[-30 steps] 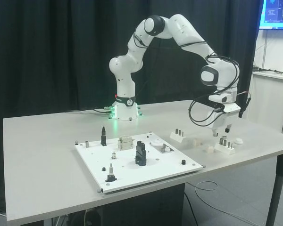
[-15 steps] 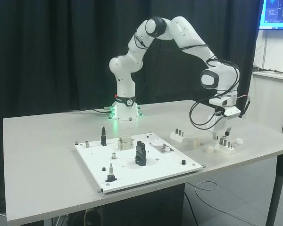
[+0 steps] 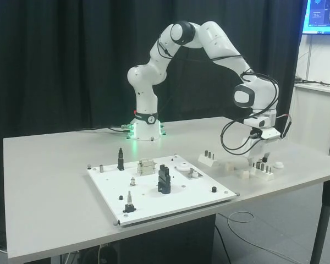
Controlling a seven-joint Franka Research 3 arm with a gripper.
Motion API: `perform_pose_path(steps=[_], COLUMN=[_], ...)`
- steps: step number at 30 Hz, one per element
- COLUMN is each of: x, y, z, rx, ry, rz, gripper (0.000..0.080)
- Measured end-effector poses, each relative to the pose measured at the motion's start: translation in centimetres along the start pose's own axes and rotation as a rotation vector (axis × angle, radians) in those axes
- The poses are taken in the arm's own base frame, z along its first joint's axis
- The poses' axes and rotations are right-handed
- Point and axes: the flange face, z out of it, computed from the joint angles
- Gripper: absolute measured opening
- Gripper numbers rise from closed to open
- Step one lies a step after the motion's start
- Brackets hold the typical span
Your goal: Pick round peg 4.
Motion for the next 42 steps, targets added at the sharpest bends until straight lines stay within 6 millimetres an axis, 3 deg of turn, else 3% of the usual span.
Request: perform_pose_path(steps=[12,13,19,20,24,25,30,31,42], x=[0.16,0.16,0.16,0.16,0.16,0.16,0.16,0.16,0.10], y=[0.08,0.08,0.09,0.09,0.10,0.10,0.09,0.09,0.04], z=[0.60,0.63,0.78,0.80,0.85,0.87,0.90,0.91,0.88], rx=[0.003,0.003,0.002,0.002,0.002,0.002,0.002,0.002,0.001], ry=[0.007,0.007,0.008,0.008,0.008,0.008,0.008,0.008,0.005], rz=[0.002,0.002,0.002,0.002,0.002,0.002,0.001,0.001,0.001], gripper=[0.0800,0.0686,0.0686,0.0474,0.0474,0.0312,0.0312,0.0146,0.0151])
